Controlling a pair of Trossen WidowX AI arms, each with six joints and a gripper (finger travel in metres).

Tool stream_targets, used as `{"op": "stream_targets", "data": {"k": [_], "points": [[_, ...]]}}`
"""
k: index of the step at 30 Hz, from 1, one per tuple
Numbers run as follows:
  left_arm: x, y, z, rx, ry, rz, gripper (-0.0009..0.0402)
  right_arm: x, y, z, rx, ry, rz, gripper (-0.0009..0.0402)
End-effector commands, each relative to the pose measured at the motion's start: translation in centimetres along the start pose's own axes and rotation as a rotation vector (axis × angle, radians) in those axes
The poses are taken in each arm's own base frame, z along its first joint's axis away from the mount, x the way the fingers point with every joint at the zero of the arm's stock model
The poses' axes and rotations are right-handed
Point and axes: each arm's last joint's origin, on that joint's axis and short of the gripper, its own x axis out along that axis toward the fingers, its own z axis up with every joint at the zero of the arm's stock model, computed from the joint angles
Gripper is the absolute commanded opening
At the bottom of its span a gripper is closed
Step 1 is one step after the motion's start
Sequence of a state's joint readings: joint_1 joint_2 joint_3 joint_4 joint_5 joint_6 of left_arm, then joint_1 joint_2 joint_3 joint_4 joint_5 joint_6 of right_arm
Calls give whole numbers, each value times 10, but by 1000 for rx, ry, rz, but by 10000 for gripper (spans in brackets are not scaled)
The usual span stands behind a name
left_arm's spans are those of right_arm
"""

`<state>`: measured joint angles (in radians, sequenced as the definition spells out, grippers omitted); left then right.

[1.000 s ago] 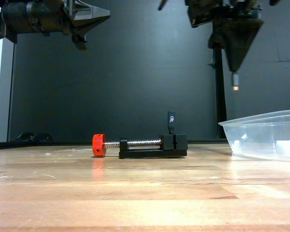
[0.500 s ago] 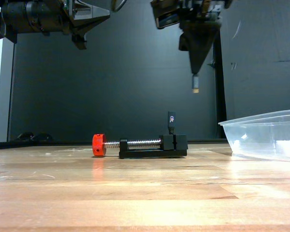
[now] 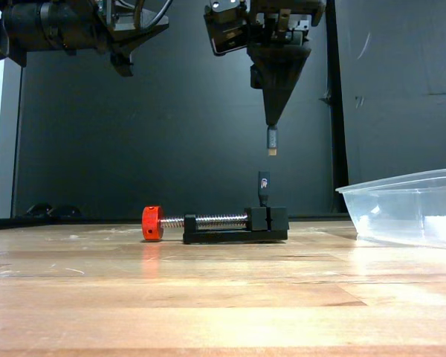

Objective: Pick the USB-C connector and install on taskboard

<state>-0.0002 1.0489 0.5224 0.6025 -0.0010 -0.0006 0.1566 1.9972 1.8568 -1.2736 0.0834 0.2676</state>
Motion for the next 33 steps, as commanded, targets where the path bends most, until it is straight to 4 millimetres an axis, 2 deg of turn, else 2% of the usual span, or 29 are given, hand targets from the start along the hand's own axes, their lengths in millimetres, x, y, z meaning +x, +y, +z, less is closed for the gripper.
{"op": "stream_targets", "data": {"k": [1,10,33], "points": [[0,0,0,0,0,0,0,1,1,2,1,-6,-3,0],[0,0,0,0,0,0,0,13,2,7,6,4,-31,0],[0,0,0,0,0,0,0,13,7,6,15,-5,-19,0]]}}
